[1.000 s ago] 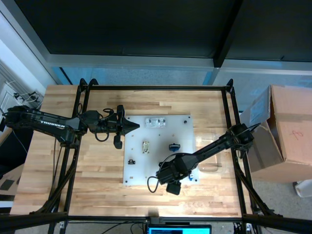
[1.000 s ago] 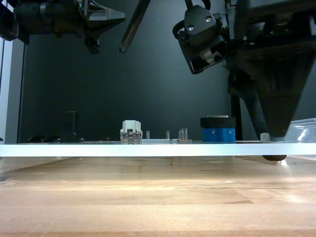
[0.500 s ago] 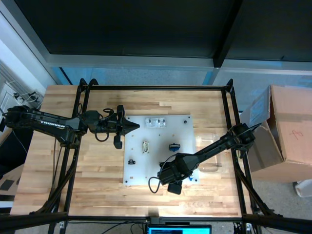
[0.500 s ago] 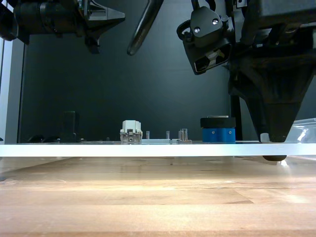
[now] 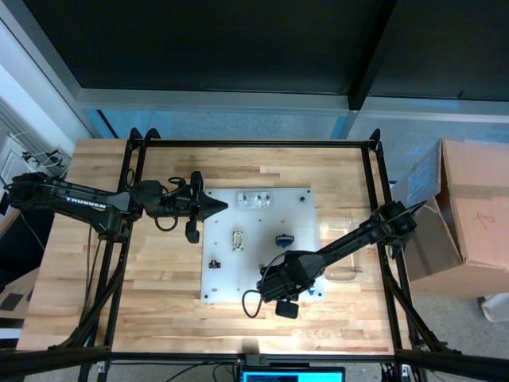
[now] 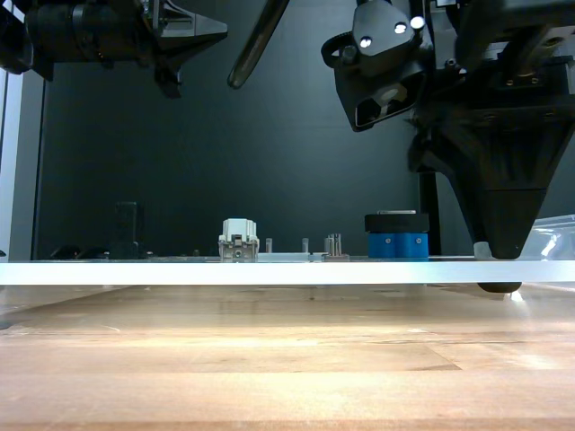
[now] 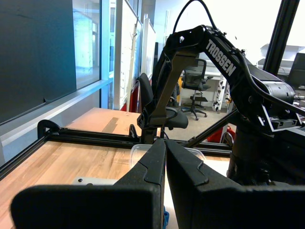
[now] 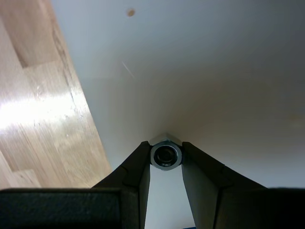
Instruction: Unfasten the M12 nut and place it in the container
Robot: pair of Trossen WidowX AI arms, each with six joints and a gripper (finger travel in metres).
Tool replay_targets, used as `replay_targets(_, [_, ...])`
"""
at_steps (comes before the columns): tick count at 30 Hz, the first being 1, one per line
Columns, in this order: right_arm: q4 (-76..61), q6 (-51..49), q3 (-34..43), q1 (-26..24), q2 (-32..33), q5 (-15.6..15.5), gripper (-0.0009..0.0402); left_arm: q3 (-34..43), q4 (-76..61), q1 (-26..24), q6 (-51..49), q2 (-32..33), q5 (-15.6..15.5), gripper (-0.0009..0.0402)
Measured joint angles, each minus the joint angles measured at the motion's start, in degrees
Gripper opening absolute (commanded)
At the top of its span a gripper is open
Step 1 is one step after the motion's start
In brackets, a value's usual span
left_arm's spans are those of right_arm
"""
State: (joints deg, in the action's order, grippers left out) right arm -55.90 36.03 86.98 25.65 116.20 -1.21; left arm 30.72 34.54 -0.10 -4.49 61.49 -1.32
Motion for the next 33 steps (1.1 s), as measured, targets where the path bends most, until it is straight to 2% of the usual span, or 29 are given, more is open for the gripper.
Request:
replay_targets(7, [-0.2, -14.71, -0.17, 0.0, -0.28, 0.11, 0.0015, 0.0, 0.0, 0.0, 0.0, 0.0, 0.0, 0.0])
replay_targets(33, [0.98, -85.7, -0.37, -0.02, -0.48, 0.35, 0.0016, 0.0, 0.0, 0.0, 0.0, 0.0, 0.0, 0.0])
